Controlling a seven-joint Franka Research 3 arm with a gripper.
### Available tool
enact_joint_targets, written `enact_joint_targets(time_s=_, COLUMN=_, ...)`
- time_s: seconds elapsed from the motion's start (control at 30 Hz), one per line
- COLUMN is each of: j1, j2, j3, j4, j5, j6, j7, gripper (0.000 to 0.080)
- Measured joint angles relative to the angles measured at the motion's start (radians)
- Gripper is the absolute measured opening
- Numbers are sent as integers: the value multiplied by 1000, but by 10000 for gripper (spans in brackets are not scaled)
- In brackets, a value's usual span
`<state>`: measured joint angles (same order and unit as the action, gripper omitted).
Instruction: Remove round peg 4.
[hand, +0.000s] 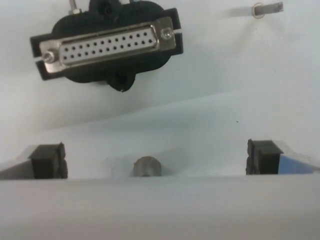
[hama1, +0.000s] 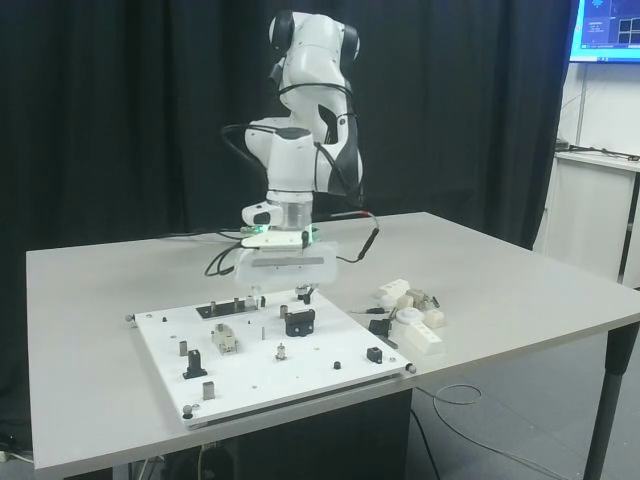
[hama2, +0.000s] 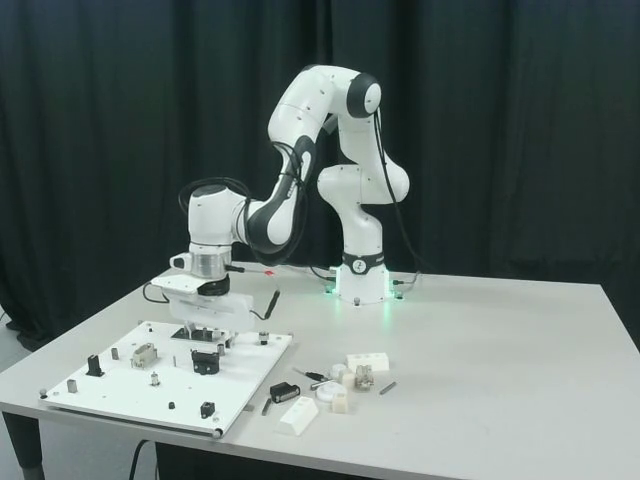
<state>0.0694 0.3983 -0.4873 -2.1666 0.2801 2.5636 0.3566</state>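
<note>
Round peg 4 (hand: 147, 166) stands untouched between the wide-open hand's (hand: 155, 160) fingers.

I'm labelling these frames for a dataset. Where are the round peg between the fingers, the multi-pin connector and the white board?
round peg (hand: 146, 166), wrist view, its rounded top.
multi-pin connector (hand: 106, 45), wrist view, its pin face.
white board (hama1: 310, 375), first room view, bare near part.

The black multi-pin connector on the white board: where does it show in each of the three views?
Wrist view: connector fills the upper part, beyond the peg.
First room view: connector on the board, just below the tool.
Second room view: connector under the tool.
Shared landmark: the white board.
</note>
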Motion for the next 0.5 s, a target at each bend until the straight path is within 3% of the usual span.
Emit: enact_joint_targets(time_s=0.5, j1=-7, j2=18, j3=-2, j4=0, j5=44, j6=-1, j7=-35, gripper=800)
